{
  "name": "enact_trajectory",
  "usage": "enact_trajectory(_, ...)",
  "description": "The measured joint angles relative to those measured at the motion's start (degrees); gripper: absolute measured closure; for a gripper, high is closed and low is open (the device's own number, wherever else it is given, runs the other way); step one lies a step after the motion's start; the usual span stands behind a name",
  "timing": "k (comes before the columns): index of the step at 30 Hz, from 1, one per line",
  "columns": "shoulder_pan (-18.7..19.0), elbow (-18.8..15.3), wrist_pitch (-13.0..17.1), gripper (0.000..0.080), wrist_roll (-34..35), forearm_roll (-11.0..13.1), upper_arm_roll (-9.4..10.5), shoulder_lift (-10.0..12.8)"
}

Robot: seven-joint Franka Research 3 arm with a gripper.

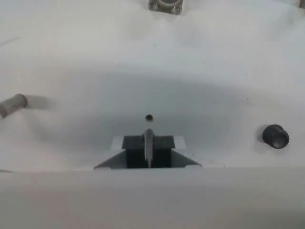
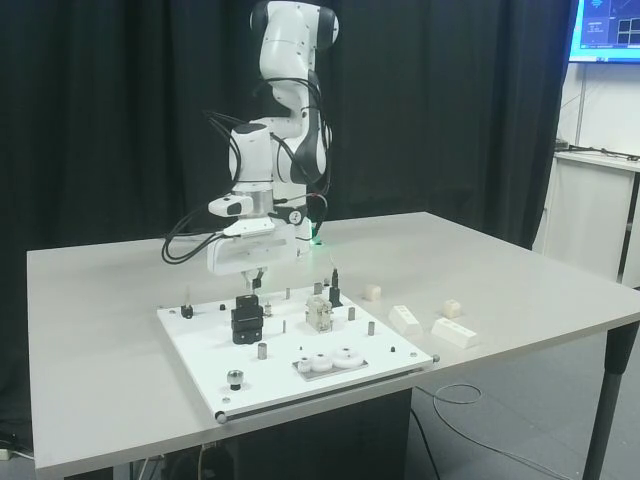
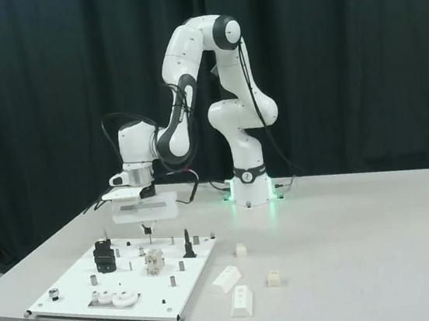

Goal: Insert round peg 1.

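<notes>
In the wrist view my gripper (image 1: 148, 153) is shut on a thin grey round peg (image 1: 148, 141) that points down at the white board (image 1: 152, 71). A small dark hole (image 1: 149, 117) lies in the board just beyond the peg's tip, and the peg is above the board, not in the hole. In the first room view the gripper (image 2: 257, 278) hangs over the back part of the board (image 2: 200, 350). The second room view shows the gripper (image 3: 147, 227) a little above the board (image 3: 74, 291), with the peg's tip below the fingers.
On the board near the gripper are a lying grey pin (image 1: 13, 105), a black knob (image 1: 275, 136) and a metal fitting (image 1: 165, 5). A black block (image 2: 247, 318), white gears (image 2: 333, 361) and upright pins stand further forward. White blocks (image 2: 455, 330) lie on the table beside the board.
</notes>
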Motion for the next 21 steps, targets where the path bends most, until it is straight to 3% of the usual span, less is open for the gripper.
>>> enact_trajectory(11,0.0,0.01,1.09,0.0772,0.0,1.95,0.97,0.26)
enact_trajectory(21,0.0,0.02,3.09,0.0772,-0.05,1.97,1.51,0.63)
